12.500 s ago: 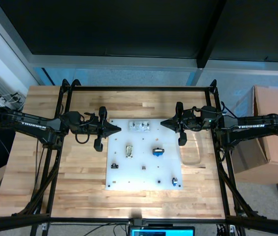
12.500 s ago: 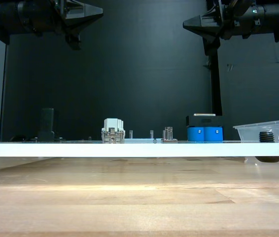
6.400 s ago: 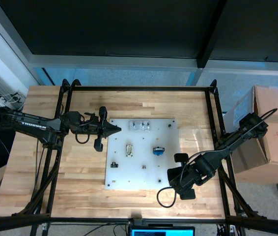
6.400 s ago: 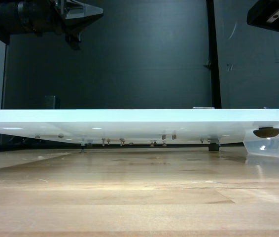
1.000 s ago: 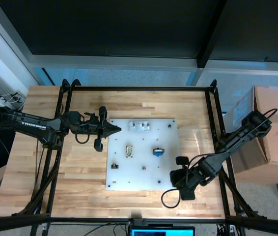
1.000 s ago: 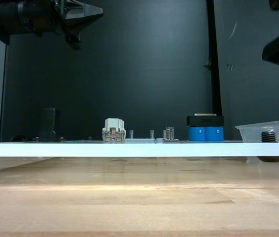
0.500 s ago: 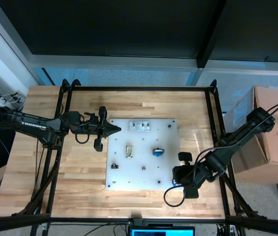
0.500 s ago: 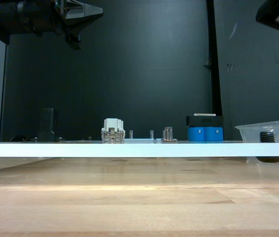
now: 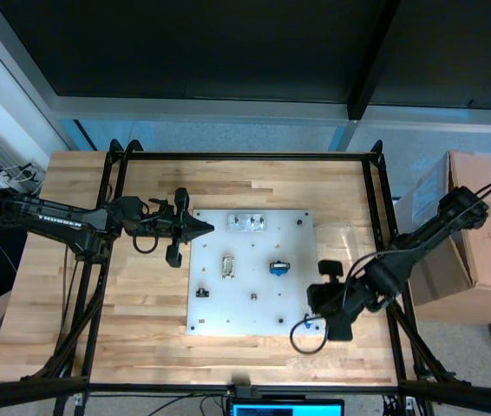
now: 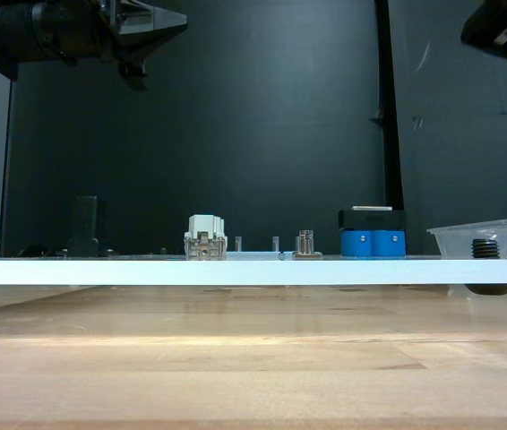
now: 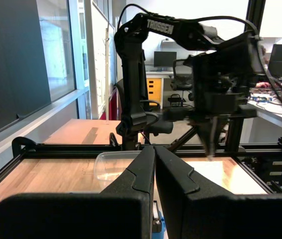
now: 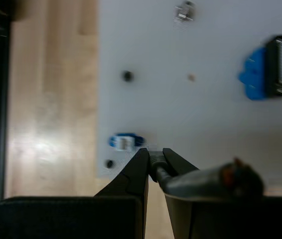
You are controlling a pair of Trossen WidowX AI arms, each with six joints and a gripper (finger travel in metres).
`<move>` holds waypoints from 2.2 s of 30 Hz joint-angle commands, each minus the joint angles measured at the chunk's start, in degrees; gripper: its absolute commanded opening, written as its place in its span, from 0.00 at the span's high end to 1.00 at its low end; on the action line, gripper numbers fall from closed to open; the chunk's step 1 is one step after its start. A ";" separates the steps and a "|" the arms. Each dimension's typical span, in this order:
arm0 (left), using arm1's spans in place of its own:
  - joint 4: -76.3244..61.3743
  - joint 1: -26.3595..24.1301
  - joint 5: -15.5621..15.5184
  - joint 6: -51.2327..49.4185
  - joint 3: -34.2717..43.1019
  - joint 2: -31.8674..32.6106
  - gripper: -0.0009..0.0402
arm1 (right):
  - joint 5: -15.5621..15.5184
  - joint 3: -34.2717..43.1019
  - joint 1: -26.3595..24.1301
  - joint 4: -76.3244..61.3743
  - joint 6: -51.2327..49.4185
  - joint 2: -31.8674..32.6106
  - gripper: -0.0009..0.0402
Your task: Remove the RJ45 connector from the taskboard and place in the container
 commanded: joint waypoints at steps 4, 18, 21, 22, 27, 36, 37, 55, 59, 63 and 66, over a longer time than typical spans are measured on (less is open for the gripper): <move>0.00 0.00 0.00 0.00 0.00 0.00 0.98 | 0.00 -4.98 -4.00 -1.99 -0.74 -5.33 0.98; 0.00 0.02 0.00 0.00 0.00 0.00 0.98 | -0.09 -17.97 -13.62 -5.88 -0.70 -18.53 0.98; 0.00 0.00 0.00 0.00 0.00 0.00 0.98 | -0.46 -20.72 -15.87 -6.36 -0.57 -21.14 0.98; 0.00 0.02 0.00 0.00 0.00 0.00 0.98 | -0.96 -21.49 -16.63 -6.54 -0.42 -21.84 0.97; 0.00 0.00 0.00 0.00 0.00 0.00 0.98 | -1.55 -23.74 -19.80 -8.76 0.79 -23.39 0.89; 0.00 0.00 0.00 0.00 0.00 0.00 0.98 | -1.55 -24.46 -21.27 -9.20 1.20 -23.43 0.67; 0.00 0.00 0.00 0.00 0.00 0.00 0.98 | -1.53 -24.46 -21.31 -9.20 1.29 -23.43 0.65; 0.00 0.00 0.00 0.00 0.00 0.00 0.98 | -1.18 -14.08 -24.48 -7.56 -6.14 -21.81 0.57; 0.00 0.00 0.00 0.00 0.00 0.00 0.98 | -1.11 -11.39 -27.47 -0.50 -11.98 -21.73 0.61; 0.00 0.02 0.00 0.00 0.00 0.00 0.98 | -1.55 -11.47 -30.08 9.92 -16.92 -21.73 0.69; 0.00 0.02 0.00 0.00 0.00 0.00 0.98 | -1.75 -11.78 -31.95 17.92 -20.39 -21.73 0.79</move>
